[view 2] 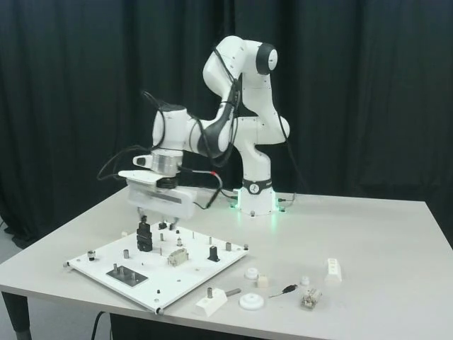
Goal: Remove round peg 4.
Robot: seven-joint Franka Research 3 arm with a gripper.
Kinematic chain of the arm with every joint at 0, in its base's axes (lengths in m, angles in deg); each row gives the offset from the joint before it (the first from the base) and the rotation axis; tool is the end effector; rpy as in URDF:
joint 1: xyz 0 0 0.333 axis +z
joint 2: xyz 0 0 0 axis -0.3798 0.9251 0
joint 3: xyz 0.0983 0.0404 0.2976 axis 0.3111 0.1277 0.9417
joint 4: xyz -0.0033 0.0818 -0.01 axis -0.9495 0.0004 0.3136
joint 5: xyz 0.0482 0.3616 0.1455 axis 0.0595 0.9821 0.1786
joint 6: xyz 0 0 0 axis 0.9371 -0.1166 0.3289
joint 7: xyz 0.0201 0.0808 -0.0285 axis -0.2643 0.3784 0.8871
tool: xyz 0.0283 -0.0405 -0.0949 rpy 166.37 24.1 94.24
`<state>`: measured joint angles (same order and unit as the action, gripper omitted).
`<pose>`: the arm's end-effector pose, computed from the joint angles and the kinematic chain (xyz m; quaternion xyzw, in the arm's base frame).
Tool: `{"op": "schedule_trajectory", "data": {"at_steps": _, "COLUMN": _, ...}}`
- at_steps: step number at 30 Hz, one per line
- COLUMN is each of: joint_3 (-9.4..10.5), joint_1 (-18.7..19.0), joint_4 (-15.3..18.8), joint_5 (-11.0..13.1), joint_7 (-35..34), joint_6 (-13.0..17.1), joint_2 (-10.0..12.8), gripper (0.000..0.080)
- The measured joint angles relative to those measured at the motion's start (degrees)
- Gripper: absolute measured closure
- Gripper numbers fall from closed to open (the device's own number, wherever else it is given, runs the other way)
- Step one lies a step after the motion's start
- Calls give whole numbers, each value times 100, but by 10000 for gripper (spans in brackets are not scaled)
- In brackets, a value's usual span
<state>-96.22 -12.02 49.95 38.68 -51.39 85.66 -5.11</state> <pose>0.5632 -0.1665 0.3207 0.9019 -0.4195 0.0942 0.0408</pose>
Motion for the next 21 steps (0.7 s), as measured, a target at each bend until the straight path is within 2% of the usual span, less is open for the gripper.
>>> {"op": "schedule_trajectory", "data": {"at_steps": 5, "joint_3": -2, "joint_1": -282, "joint_4": 72, "joint_5": 355, "joint_7": 290, "joint_6": 240, "joint_2": 2, "gripper": 3}}
{"op": "schedule_trajectory", "data": {"at_steps": 12, "joint_3": -3, "joint_1": -581, "joint_4": 115, "joint_5": 816, "joint_7": 466, "joint_6": 307, "joint_2": 66, "gripper": 3}}
{"op": "schedule_trajectory", "data": {"at_steps": 21, "joint_3": -3, "joint_1": -837, "joint_4": 105, "joint_5": 1144, "joint_7": 473, "joint_6": 307, "joint_2": 254, "gripper": 3}}
